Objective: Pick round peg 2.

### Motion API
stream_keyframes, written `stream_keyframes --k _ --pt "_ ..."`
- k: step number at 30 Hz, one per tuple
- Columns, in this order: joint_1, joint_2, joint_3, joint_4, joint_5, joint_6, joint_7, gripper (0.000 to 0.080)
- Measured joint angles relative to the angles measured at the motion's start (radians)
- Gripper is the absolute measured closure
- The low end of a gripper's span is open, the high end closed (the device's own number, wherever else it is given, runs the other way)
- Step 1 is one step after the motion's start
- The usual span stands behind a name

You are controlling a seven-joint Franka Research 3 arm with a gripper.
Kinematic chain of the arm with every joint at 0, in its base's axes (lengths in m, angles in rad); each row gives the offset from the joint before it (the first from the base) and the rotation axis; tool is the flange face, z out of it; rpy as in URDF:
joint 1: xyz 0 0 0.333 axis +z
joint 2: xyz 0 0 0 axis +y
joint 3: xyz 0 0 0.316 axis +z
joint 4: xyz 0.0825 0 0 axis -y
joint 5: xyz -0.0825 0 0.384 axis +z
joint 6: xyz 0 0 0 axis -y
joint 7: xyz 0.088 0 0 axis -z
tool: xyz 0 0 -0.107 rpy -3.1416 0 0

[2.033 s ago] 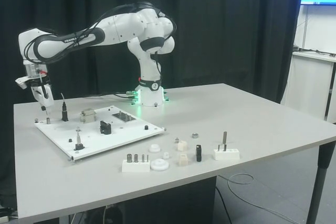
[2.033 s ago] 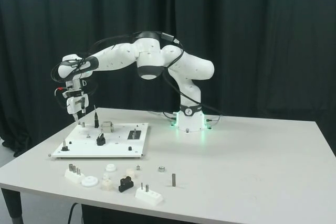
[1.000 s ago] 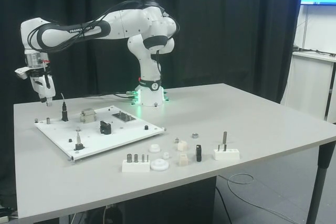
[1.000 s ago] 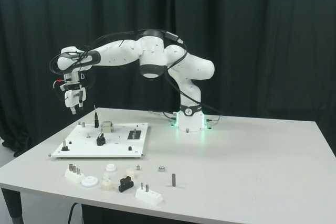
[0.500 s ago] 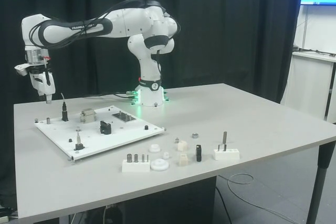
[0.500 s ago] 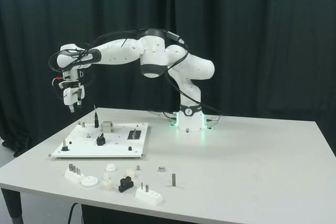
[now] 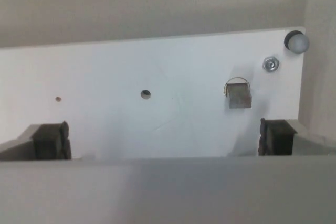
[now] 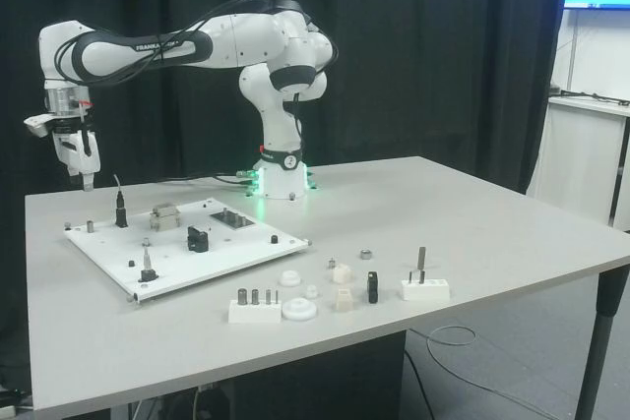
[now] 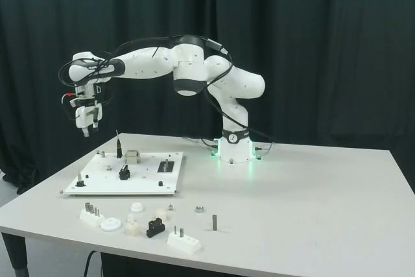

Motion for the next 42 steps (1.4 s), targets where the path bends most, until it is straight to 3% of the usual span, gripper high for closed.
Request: stream_keyframes --k 14,42 --pt "0.001 0.0 -0.003 0.027 0.017 -0.011 0.009 0.0003" --pt "0.003 0.004 -0.002 0.164 0.04 -0.059 0.046 0.0003"
